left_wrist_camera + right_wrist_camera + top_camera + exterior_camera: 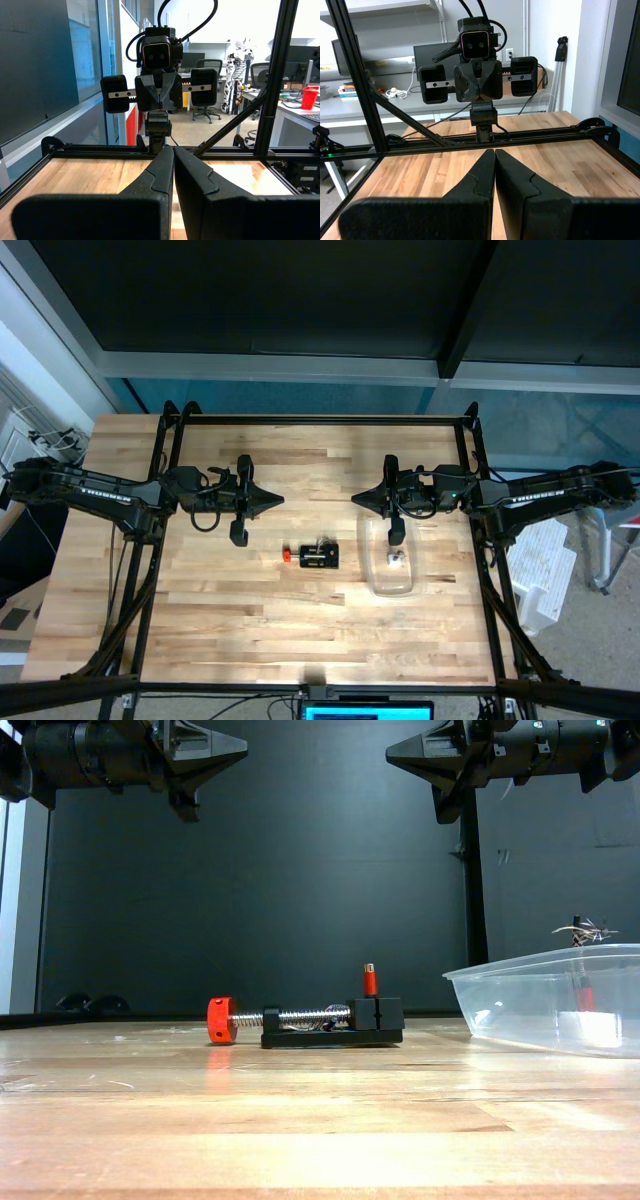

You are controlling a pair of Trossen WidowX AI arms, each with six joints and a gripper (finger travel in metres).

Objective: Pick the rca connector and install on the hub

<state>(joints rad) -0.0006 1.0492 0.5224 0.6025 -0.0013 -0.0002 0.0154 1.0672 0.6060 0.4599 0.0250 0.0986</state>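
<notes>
Two grippers, fingers together: my left gripper (279,501), my right gripper (355,498), tips facing, raised. Hub (320,557) long axis left-right, red knob (287,555) pointing left.

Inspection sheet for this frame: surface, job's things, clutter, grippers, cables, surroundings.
Surface: wooden table, pale planks.
Job's things: hub lies mid-table, red knob toward the left arm; connector sits in the clear tray beside it, toward the right arm.
Clutter: nothing seen.
Grippers: left gripper and right gripper raised above the table, tips facing each other, fingers shut, holding nothing.
Cables: black loop under the left arm; thin wires on the connector.
Surroundings: black frame around the table; screen at the near edge.
</notes>
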